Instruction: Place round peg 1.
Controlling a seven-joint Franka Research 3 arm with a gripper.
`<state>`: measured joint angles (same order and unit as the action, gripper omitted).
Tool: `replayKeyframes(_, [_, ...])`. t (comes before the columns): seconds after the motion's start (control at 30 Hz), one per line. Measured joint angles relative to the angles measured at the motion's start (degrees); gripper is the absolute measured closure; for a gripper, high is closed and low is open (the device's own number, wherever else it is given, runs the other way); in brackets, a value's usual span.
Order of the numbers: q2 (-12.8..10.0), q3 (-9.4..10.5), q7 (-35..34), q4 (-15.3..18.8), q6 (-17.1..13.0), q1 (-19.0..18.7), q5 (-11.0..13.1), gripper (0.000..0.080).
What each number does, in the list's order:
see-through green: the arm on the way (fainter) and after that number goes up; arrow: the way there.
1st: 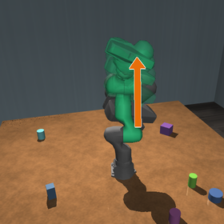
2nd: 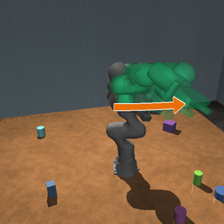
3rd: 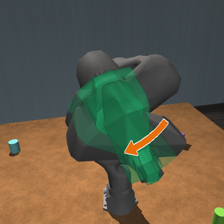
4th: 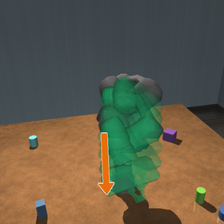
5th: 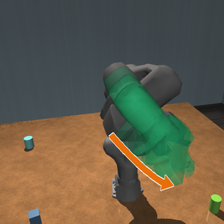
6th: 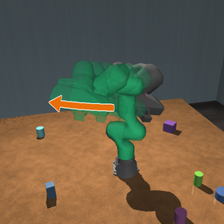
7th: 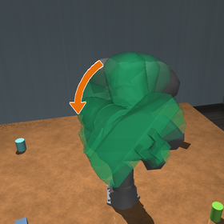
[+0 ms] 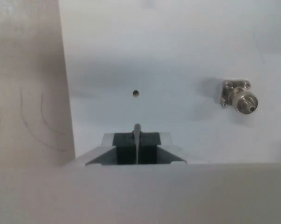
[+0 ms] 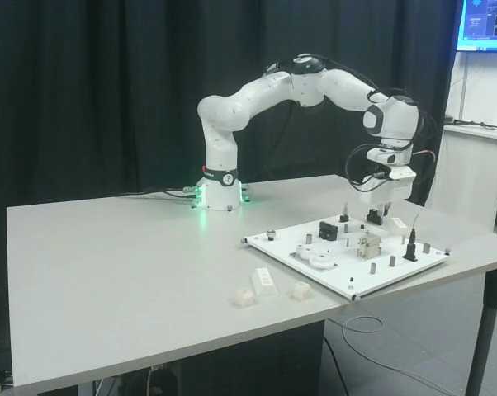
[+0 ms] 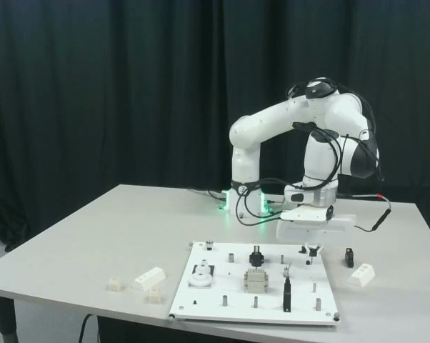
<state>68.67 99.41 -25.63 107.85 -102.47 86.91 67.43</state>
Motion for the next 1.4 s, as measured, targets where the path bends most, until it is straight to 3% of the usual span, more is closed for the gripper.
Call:
replayKeyframes(0.9, [-0.2,-0.49,0.0,0.0,0.4,-0.6,0.2,0.0785])
replayKeyframes(1.4, [-0.6,1.03,-2.3,-1.1,0.4,-3.1,4.2,0.0785])
